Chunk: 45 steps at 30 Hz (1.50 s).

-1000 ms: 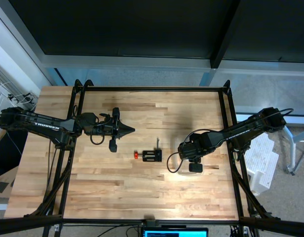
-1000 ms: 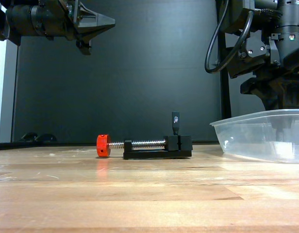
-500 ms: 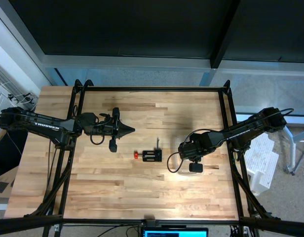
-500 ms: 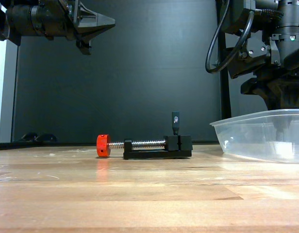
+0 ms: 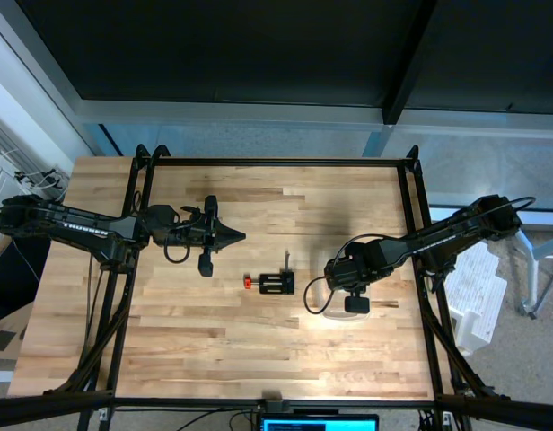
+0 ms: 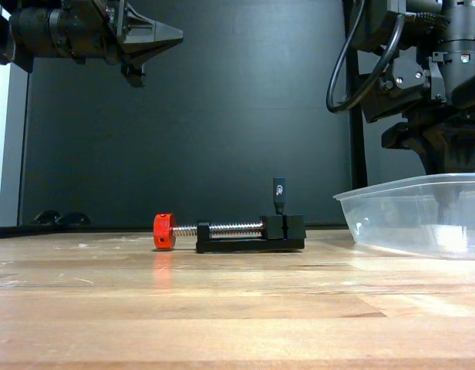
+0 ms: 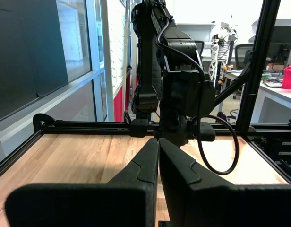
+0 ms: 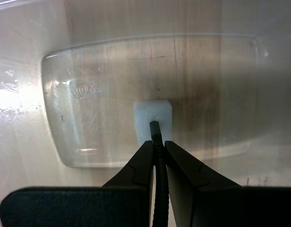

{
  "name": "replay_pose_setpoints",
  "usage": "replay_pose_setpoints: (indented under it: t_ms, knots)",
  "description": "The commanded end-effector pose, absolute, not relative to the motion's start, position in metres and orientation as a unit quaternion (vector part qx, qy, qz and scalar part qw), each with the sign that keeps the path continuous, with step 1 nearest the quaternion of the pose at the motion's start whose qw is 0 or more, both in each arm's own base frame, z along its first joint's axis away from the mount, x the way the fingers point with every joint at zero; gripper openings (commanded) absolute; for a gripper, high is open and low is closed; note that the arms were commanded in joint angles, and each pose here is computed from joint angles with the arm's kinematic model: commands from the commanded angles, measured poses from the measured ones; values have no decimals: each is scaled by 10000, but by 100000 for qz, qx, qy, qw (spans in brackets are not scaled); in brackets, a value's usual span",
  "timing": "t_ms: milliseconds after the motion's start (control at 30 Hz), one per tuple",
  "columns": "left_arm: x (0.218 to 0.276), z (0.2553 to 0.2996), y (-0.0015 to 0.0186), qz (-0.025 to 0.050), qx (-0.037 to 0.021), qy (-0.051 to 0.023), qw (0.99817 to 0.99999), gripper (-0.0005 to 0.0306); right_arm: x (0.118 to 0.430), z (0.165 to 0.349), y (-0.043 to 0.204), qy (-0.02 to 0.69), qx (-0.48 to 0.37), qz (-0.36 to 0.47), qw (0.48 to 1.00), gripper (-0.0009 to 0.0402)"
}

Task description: Pick the USB-C connector and install on taskboard

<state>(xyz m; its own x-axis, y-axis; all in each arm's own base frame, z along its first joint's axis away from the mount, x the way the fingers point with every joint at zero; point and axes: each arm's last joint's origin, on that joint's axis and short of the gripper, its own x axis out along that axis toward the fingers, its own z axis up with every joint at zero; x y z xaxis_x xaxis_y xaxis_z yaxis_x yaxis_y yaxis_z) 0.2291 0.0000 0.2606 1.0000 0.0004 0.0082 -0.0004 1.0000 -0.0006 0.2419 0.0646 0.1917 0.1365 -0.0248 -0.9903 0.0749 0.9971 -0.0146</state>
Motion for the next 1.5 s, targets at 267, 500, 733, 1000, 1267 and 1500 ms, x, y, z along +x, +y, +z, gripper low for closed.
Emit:
replay_pose_setpoints:
  t_ms: [267, 500, 733, 1000, 1267, 1500]
  knots:
    - [2292, 2605, 0, 19, -29, -410, 99999, 0, 2410, 2153, 641, 66622, 1245, -3271, 74493, 0]
    - [2292, 2605, 0, 19, -29, -410, 99999, 0, 2429, 2399, 625, 67493, 1205, -3855, 73678, 0]
    - [2292, 2605, 1, 38, -29, -410, 99999, 0, 2433, 2625, 616, 68124, 1323, -4181, 73074, 0]
    - [2292, 2605, 1, 38, -29, -410, 99999, 0, 2414, 2753, 596, 68950, 1306, -4662, 72267, 0]
    - [2292, 2605, 1, 38, -29, -410, 99999, 0, 2498, 2755, 576, 69538, 2483, -5683, 71596, 0]
    - [2292, 2605, 1, 38, -29, -410, 99999, 0, 2780, 2825, 550, 69301, 2759, -6550, 71742, 0]
